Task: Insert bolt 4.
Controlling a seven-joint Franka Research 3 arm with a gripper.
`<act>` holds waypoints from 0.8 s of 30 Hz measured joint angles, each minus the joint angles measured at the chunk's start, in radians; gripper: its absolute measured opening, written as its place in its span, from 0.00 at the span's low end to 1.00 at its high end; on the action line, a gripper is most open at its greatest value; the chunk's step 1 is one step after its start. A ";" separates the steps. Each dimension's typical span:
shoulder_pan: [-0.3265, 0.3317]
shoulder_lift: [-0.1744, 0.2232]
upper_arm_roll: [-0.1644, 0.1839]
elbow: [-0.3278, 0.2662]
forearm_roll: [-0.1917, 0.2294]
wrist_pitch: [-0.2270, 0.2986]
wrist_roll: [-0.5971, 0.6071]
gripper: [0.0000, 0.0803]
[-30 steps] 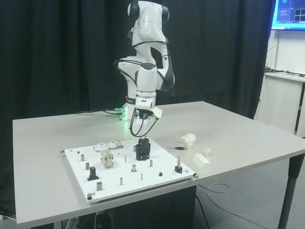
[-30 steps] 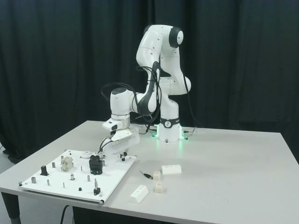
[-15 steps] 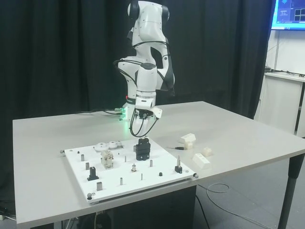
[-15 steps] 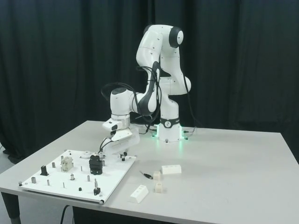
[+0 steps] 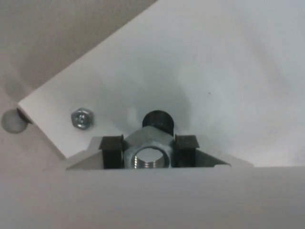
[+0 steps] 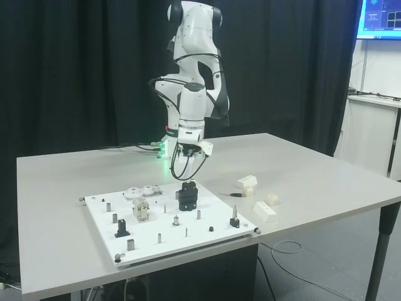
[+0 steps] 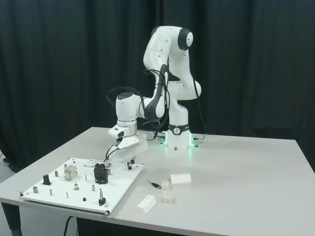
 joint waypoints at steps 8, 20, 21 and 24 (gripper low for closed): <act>0.000 0.000 0.000 0.000 0.000 0.001 -0.001 0.28; 0.007 0.013 0.010 -0.002 0.006 0.042 -0.001 0.28; 0.007 0.015 0.011 -0.002 0.006 0.044 -0.001 0.28; 0.007 0.014 0.010 -0.003 0.006 0.045 -0.001 0.28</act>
